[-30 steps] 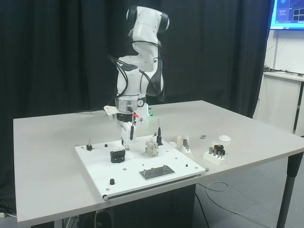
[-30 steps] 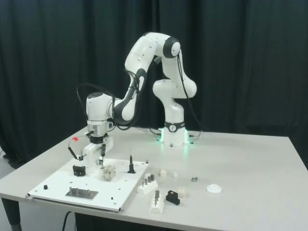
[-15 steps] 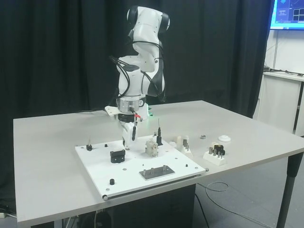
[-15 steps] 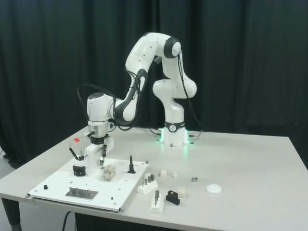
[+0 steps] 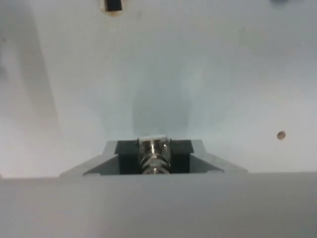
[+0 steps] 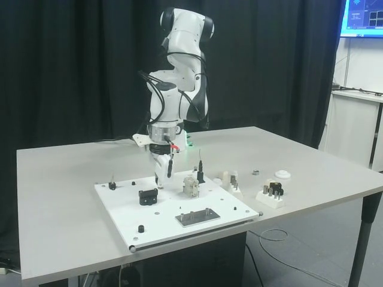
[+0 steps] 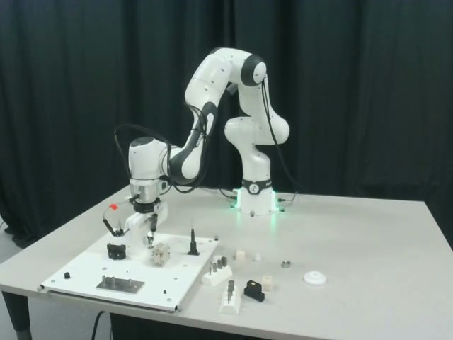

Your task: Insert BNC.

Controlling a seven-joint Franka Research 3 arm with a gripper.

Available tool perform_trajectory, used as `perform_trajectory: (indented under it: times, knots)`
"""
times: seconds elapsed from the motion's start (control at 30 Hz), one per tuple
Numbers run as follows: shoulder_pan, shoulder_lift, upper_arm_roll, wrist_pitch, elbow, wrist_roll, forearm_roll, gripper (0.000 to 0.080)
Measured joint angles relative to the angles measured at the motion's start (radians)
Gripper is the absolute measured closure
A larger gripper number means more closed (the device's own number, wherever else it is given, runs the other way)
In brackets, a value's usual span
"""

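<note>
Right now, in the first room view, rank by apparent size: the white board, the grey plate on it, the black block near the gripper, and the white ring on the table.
1. white board
2. grey plate
3. and 4. black block and white ring look alike; the ring lies farther off, so no ranking.

White disc (image 7: 314,278); black curtain (image 7: 354,85) — behind.
</note>
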Motion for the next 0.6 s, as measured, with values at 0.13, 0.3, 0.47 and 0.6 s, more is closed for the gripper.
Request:
perform_trajectory:
  times: [0.13,0.3,0.47,0.6]
  knots:
    - [0.001,0.000,0.000,0.000,0.000,-0.002,0.000,0.0677]
    - [0.001,0.000,0.000,0.000,0.000,-0.012,0.000,0.0677]
    - [0.002,0.000,0.000,0.000,0.000,-0.030,0.000,0.0677]
    - [0.002,0.000,0.000,0.000,0.000,-0.060,0.000,0.0677]
